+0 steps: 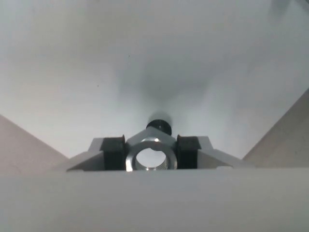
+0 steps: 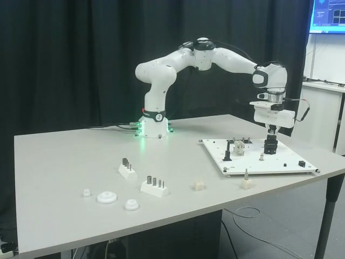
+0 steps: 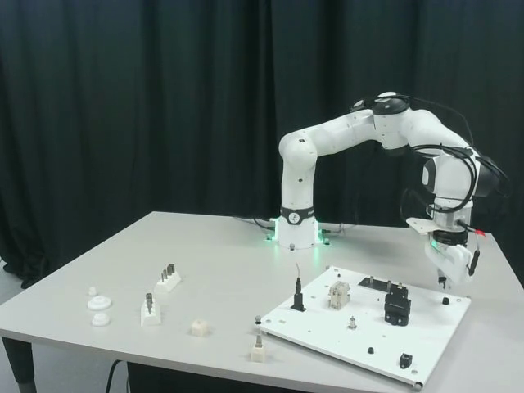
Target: Insert bolt 4.
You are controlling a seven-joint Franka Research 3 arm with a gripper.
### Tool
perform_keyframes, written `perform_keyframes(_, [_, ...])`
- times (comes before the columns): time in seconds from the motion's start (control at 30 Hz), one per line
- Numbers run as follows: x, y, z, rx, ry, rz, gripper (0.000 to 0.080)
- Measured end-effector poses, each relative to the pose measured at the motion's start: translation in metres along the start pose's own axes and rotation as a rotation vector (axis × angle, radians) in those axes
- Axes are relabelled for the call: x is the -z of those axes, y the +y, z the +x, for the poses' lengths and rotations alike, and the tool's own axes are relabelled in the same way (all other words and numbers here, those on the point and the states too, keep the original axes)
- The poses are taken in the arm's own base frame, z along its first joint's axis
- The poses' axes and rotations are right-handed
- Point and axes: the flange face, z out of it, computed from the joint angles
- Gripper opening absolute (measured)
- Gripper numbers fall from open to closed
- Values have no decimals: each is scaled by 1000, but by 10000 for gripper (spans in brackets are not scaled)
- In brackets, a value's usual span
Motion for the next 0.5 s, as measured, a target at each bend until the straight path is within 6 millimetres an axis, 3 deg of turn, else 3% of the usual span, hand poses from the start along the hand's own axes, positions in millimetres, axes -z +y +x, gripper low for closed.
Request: perform_keyframes(0.5, [8,-4,0,16,3,13,225])
